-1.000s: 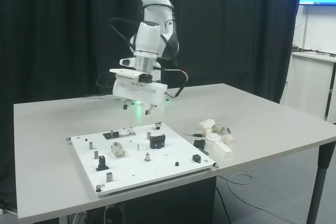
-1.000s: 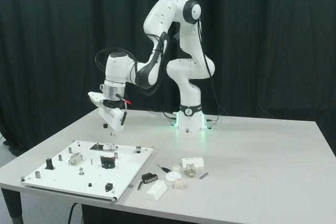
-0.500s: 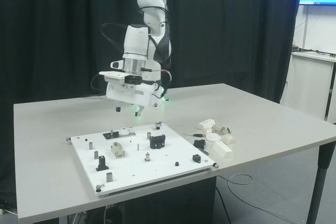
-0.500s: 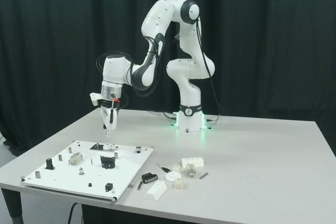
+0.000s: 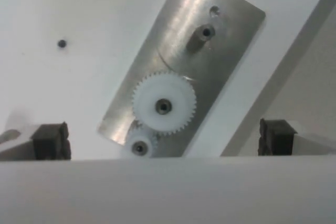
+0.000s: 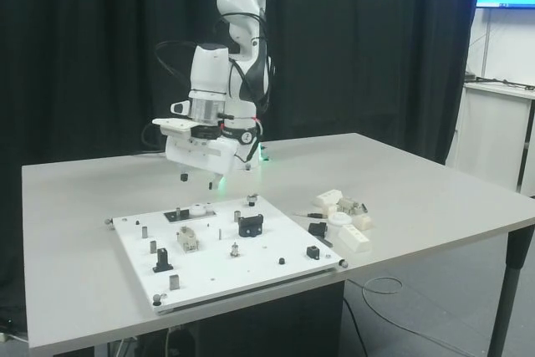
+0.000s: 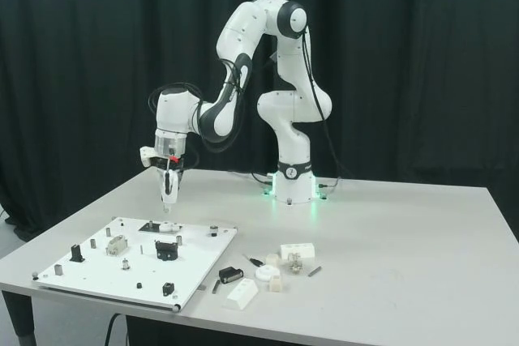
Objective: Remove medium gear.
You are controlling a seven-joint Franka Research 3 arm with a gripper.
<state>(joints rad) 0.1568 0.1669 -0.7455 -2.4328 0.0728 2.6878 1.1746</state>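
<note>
Hovering above the flat white square board [image 6: 219, 250], the tool [image 6: 196, 178] is hanging with its black fingers [image 5: 51, 141] spread wide and holding nothing. The round white toothed medium gear [image 5: 164, 103] is sitting on a shiny grey metal plate [image 5: 210, 66], touching the tiny white gear [image 5: 139, 146] at its 7 o'clock.

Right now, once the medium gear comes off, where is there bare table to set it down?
Bare grey table stretches from the cluster of loose white parts to the far edge, and lies open between the white board and the arm's base. The board and the cluster are crowded. The gripper hovers above the medium gear.
</note>
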